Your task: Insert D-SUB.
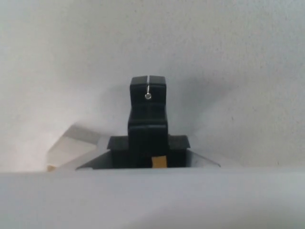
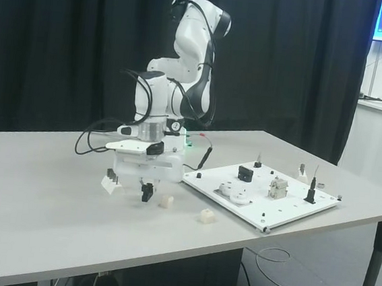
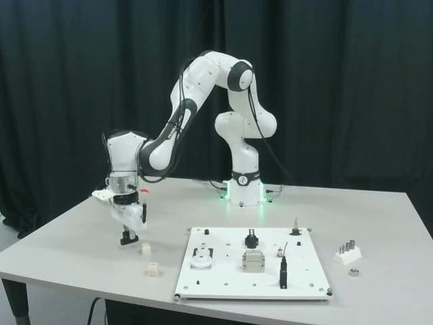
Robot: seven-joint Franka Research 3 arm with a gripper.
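Gripper (image 2: 147,191) low over the bench (image 2: 50,197), closed on a black D-SUB connector (image 1: 148,117). Connector hangs below the fingers, its lower end at or just above the grey surface; contact cannot be told. Wrist view: connector upright between the fingers, a small pale screw head near its far end.

Just beside the gripper, two small white blocks (image 3: 145,249) sit on the bench, one close to the connector, the other (image 3: 153,269) nearer the bench's front edge.

White arm (image 3: 203,81) arches from its base (image 3: 245,193) at the back of the bench down to the gripper. Green light at the base.

White assembly board (image 3: 304,274) lies flat on the bench, well apart from the gripper. It carries a white round part (image 3: 201,258), a grey metal block (image 3: 254,261), several black fittings.

Small white holder with grey pegs (image 3: 347,252) stands beyond the board, far side from the gripper.

Black curtain (image 3: 352,81) behind.
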